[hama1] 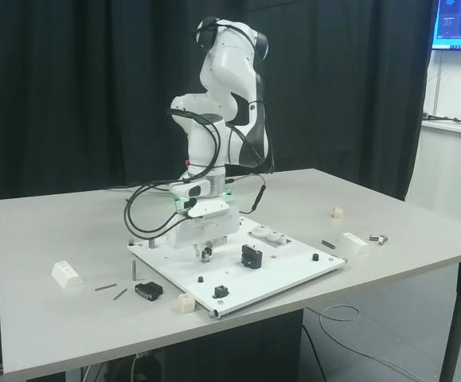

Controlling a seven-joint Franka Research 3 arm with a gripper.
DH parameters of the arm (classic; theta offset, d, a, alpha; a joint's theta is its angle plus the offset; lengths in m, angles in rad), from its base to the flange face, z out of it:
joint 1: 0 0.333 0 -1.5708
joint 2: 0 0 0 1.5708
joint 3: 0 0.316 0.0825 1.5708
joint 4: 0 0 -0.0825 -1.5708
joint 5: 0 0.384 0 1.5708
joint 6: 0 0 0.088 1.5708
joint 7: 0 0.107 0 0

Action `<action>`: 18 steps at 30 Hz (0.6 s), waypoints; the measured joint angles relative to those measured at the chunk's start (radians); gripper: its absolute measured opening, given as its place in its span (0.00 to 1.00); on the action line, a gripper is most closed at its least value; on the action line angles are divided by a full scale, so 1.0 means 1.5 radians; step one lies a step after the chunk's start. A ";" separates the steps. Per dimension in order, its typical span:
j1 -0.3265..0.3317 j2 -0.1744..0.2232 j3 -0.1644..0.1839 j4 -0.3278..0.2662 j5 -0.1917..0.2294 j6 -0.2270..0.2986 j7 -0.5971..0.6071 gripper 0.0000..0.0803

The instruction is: Remove BNC.

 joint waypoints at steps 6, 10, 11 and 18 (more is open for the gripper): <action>0.000 0.000 0.000 0.000 0.000 0.001 -0.062 0.15; 0.000 0.000 0.000 0.000 0.000 0.002 -0.114 0.15; -0.001 0.000 0.000 0.000 0.000 0.002 -0.125 0.15; -0.001 0.000 0.000 0.000 0.000 0.003 -0.192 0.15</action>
